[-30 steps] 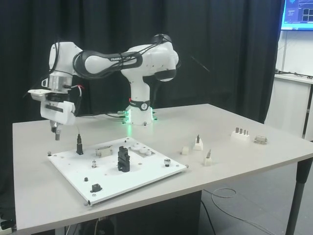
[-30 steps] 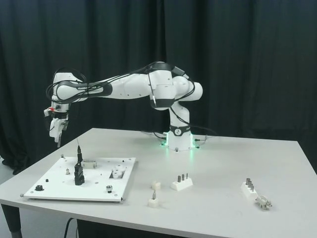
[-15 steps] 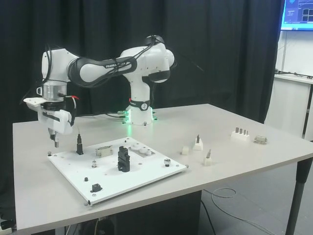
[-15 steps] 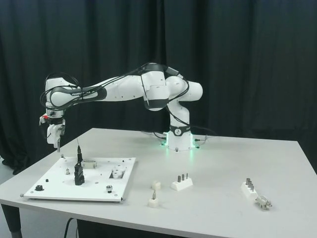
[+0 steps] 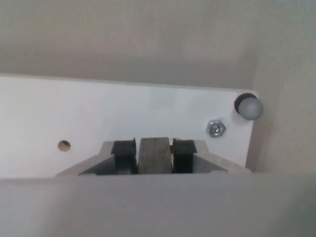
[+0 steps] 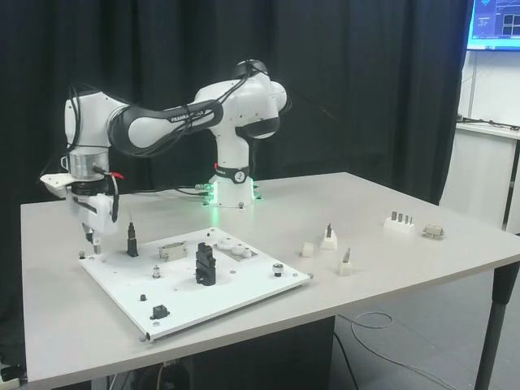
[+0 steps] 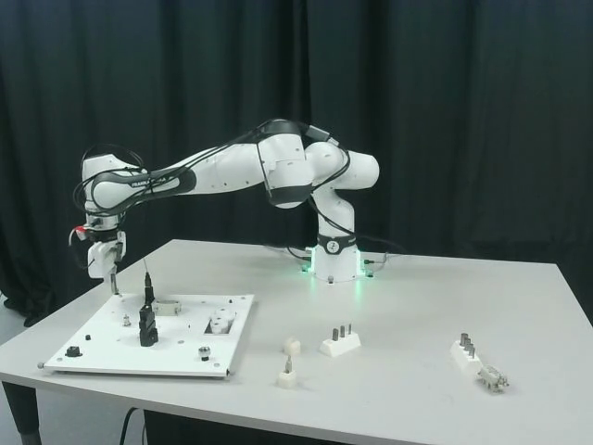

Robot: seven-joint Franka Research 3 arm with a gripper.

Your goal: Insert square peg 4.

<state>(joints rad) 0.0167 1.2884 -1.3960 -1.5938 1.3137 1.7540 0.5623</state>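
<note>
My gripper is shut on a grey square peg, which sits upright between the two black fingers. In the room views the gripper hangs just above the far left corner of the white board, peg tip pointing down. The wrist view shows the board's corner under the peg, with a small round hole, a hex nut and a grey ball foot. I cannot tell whether the peg touches the board.
On the board stand a black block, a thin black post, a grey fixture and a small black part. White peg holders sit on the grey table to the right.
The arm has swung further out and down. The gripper with the peg has dropped from well above the table to just over the board's far left corner.
</note>
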